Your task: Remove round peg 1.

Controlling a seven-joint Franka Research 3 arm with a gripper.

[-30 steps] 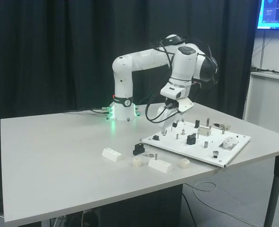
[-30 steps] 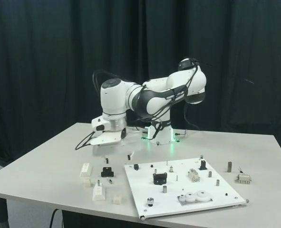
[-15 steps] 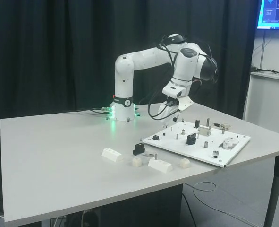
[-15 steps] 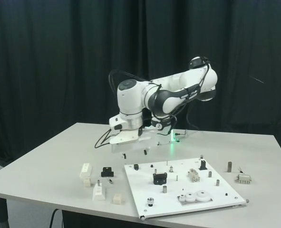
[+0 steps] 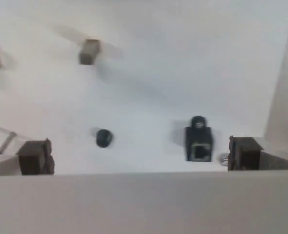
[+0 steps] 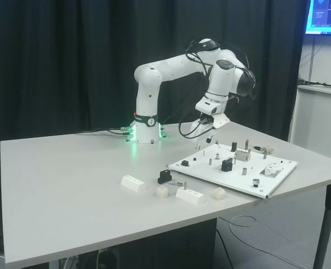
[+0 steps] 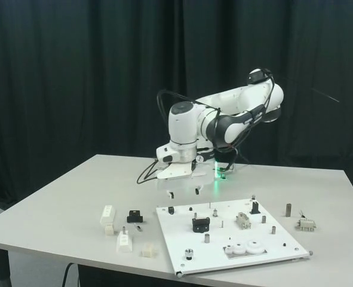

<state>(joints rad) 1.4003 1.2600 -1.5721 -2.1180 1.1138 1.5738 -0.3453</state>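
The white assembly board [image 7: 224,254] [image 6: 277,176] lies on the grey table and carries several short grey pegs, such as one peg [image 7: 206,238]; I cannot tell which is round peg 1. My gripper [image 7: 184,192] [image 6: 207,140] hangs open above the board's corner nearest the arm's base, holding nothing. In the wrist view the gripper [image 5: 139,156] looks down on the board [image 5: 182,58]. Between the black fingertips [image 5: 34,157] I see a small black knob [image 5: 103,138] and a black socket block [image 5: 198,142]. A grey peg [image 5: 89,51] stands further off.
Beside the board lie loose white blocks [image 7: 107,214] [image 6: 133,182] [image 6: 190,195] and a black bracket [image 7: 134,216] [image 6: 164,177]. White gears [image 7: 246,247] sit near the board's front. A connector [image 7: 306,224] lies on the table past the board's other side. A white cabinet [image 6: 316,112] stands beyond the table.
The arm has swung from above the loose parts beside the board to above the board's corner. The gripper stayed open and empty.
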